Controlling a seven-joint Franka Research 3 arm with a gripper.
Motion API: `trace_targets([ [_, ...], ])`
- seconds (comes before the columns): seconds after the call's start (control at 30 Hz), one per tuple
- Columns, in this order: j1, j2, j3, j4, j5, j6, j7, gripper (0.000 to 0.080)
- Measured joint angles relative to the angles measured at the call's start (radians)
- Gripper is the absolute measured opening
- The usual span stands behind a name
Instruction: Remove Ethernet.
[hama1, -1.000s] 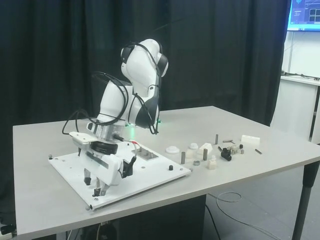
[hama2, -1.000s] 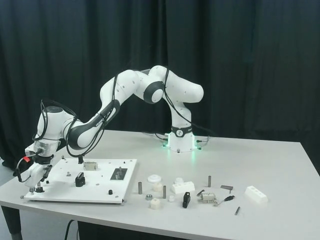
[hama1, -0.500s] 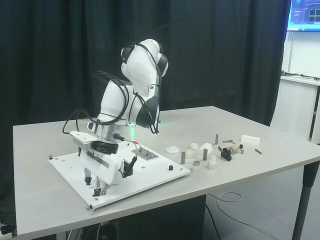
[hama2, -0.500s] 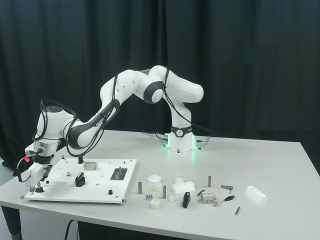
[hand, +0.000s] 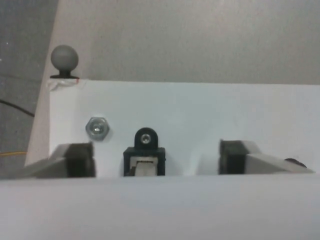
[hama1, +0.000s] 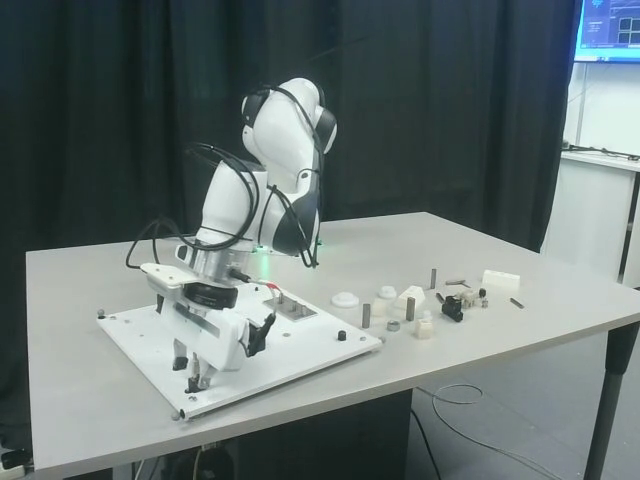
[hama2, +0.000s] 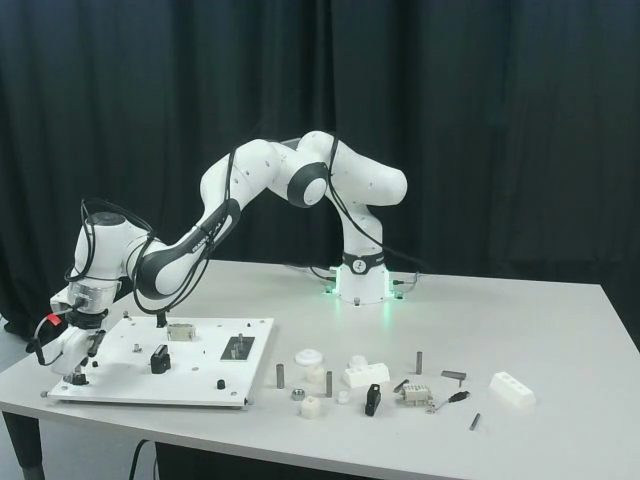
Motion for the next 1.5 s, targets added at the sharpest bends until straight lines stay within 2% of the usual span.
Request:
trace_targets([
  [0.03,0.0,0.0,0.001,0.0,-0.001,0.0,0.0,0.0592],
  [0.3,-0.002,0.0,0.006,0.001,-0.004,0.0,0.0,0.0592],
  [0.33,-0.002,0.0,0.007,0.001,-0.004,0.0,0.0,0.0264],
  [0.5,-0.004,0.0,0.015,0.008,-0.004,0.001,0.0,0.0264],
  [0.53,-0.004,0.0,0.015,0.008,-0.004,0.001,0.0,0.0089],
  [1.2,-0.009,0.001,0.018,0.015,-0.004,-0.009,0.0,0.008],
  [1.5,-0.013,-0.002,0.011,0.064,-0.016,-0.083,0.003,0.008],
])
